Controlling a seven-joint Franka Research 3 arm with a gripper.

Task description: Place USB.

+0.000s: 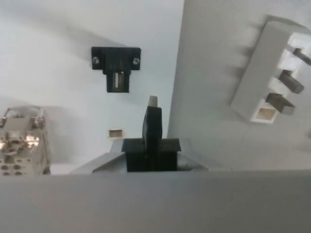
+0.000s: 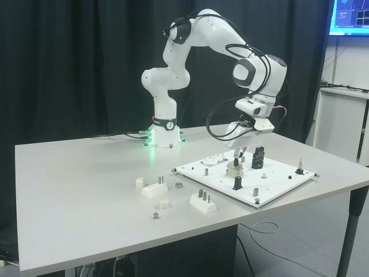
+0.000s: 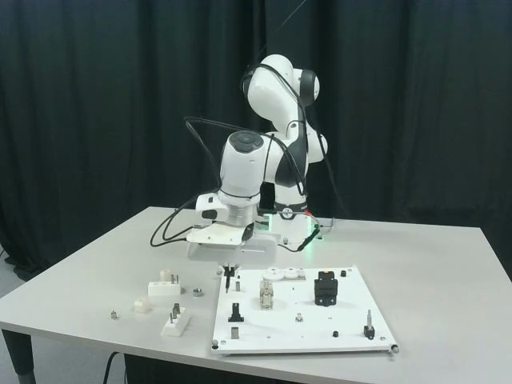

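Black USB plug (image 1: 152,127) is pinched upright in the gripper (image 1: 151,154), above the white board (image 3: 360,324); its black socket (image 1: 116,68) lies just beyond, farther from the wrist.

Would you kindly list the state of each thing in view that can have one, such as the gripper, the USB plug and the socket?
gripper: shut on the USB plug, above the white board.
USB plug: held upright, in the air, not yet inserted.
USB socket: black, mounted on the board, nothing in it.
white board: flat on the grey table.
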